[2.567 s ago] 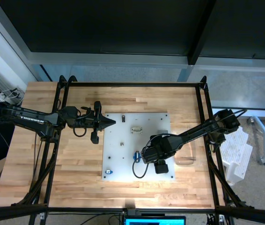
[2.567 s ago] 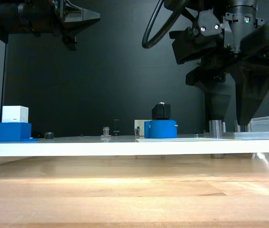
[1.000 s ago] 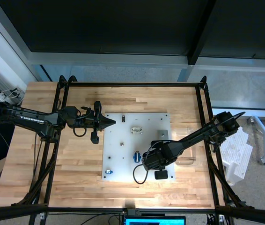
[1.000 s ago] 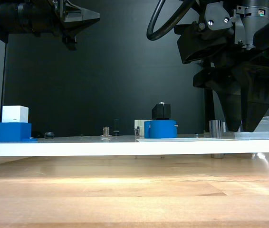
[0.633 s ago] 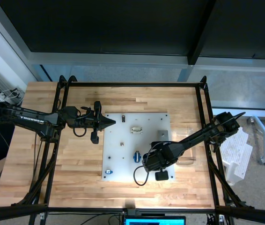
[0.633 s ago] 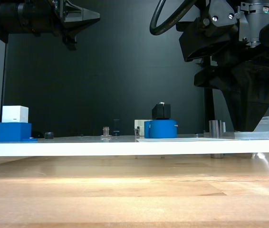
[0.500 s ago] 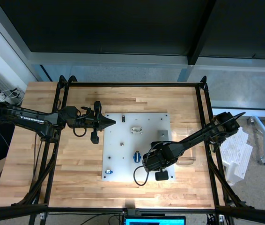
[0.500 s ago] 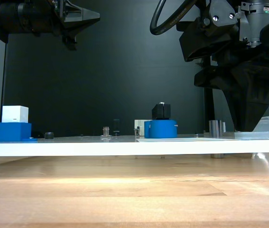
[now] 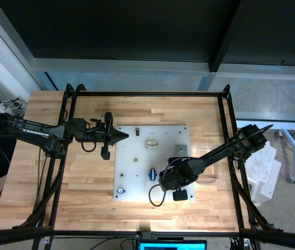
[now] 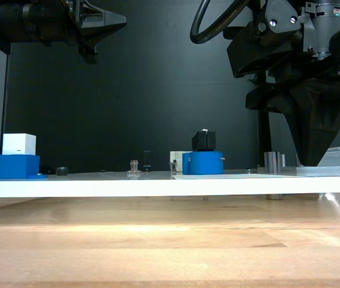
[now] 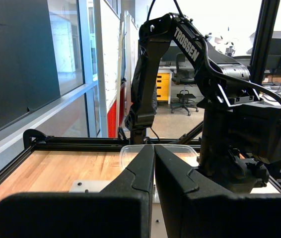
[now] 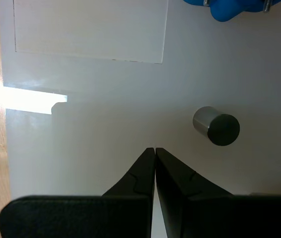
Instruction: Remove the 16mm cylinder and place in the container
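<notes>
Right gripper closed, empty, low over board; cylinder stands upright just beside tips. Should open, centre over it, descend straight. Left gripper closed, parked. Container beside board's right edge.

High view: even overhead room light on the bench, with a dark backdrop. Low view: black background. The left pincer, high at left, and the right pincer, low at right, read as near-silhouettes. A glare band crosses the bench wood and the foreground is soft. Right wrist view: blown-out glare patch on the white board, soft shadow beside it; 16mm cylinder sharp. Left wrist view: bright windows; the near fingers are dark and blurred.
</notes>
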Robot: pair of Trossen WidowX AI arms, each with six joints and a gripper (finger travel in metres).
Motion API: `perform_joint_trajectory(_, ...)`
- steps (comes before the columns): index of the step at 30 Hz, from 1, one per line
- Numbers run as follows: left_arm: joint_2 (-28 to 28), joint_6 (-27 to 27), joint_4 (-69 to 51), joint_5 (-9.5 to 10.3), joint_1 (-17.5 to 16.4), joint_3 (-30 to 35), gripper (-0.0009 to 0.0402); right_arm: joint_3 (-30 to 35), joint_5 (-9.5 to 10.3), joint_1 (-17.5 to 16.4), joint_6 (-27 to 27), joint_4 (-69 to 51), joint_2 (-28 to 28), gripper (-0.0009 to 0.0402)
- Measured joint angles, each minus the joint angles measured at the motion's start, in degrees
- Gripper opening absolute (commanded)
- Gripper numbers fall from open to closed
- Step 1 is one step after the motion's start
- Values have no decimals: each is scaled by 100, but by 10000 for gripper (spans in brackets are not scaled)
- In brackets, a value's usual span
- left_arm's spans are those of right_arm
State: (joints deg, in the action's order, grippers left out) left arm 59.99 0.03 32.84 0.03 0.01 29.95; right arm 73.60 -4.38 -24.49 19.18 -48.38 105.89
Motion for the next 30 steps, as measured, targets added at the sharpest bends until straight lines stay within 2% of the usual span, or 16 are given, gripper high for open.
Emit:
perform_joint_trajectory(9,0,0,-2,0,0,0,0,37,4,2,-4,-83,-2,1)
perform_joint_trajectory(11,0,0,0,0,0,-2,0,125,0,20,-22,-179,-11,12)
perform_joint_trajectory(24,0,0,0,0,0,0,0,420,-57,304,-125,-278,-127,188)
perform_joint_trajectory(30,0,0,-2,0,0,-2,0,420,-57,365,-125,-275,-129,226)
